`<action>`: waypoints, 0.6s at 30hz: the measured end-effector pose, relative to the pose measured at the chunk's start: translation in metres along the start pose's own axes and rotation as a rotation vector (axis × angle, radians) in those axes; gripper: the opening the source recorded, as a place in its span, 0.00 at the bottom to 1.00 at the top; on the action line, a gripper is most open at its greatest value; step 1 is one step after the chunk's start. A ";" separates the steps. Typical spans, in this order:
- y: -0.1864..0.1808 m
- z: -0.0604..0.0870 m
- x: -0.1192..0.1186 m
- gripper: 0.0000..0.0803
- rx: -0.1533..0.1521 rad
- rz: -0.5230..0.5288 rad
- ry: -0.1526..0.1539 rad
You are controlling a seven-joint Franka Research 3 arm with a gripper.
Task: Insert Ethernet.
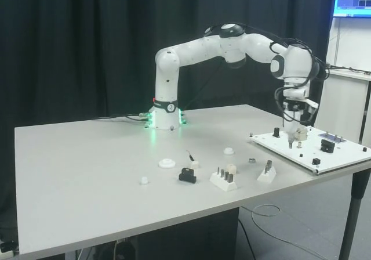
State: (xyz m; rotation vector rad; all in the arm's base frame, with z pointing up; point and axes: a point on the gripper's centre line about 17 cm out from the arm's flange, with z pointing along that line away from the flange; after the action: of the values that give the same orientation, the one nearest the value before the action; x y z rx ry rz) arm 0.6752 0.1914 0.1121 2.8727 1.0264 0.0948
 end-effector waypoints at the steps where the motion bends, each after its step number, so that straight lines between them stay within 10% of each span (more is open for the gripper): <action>1: -0.001 0.000 0.002 0.09 -0.001 -0.012 -0.001; 18: -0.021 -0.011 0.031 0.09 -0.058 -0.292 -0.056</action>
State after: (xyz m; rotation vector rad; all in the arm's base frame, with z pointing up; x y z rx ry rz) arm 0.6850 0.2285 0.1214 2.6249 1.3914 0.0220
